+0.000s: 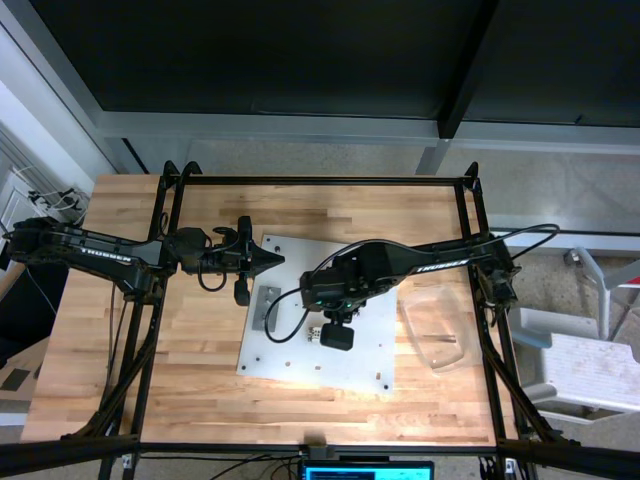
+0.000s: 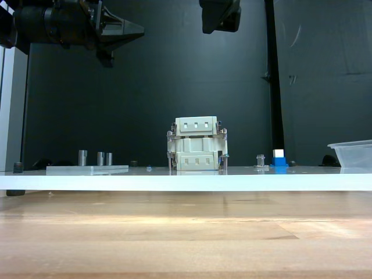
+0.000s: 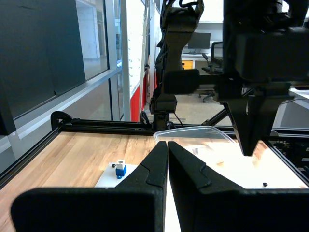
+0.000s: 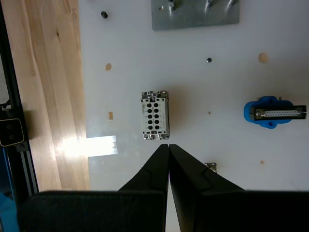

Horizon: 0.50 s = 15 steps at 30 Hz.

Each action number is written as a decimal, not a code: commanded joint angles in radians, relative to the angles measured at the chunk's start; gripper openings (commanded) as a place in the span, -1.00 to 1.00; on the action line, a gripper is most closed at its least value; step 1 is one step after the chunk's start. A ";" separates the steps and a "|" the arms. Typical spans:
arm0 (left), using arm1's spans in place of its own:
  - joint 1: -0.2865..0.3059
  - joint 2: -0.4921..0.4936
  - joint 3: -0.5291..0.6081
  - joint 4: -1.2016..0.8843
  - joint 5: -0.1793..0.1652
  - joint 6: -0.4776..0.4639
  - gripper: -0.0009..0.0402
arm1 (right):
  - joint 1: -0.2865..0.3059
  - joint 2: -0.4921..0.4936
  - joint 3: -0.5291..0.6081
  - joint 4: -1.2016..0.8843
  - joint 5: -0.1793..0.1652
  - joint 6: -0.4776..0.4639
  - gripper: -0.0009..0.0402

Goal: Remove the HAN10-E connector and place it in the container

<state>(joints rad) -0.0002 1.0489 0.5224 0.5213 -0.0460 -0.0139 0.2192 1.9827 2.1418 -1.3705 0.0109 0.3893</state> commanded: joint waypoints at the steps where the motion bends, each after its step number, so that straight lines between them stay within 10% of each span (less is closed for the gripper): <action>1: 0.000 0.000 0.000 0.000 0.000 0.000 -0.96 | 0.007 0.045 0.051 -0.019 0.007 0.003 -0.96; 15: 0.000 0.000 0.000 0.000 0.000 0.000 -0.96 | 0.016 0.147 0.110 -0.035 0.015 0.002 -0.63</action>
<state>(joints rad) -0.0002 1.0489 0.5228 0.5209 -0.0456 -0.0139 0.2340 2.1254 2.2532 -1.4067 0.0189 0.3943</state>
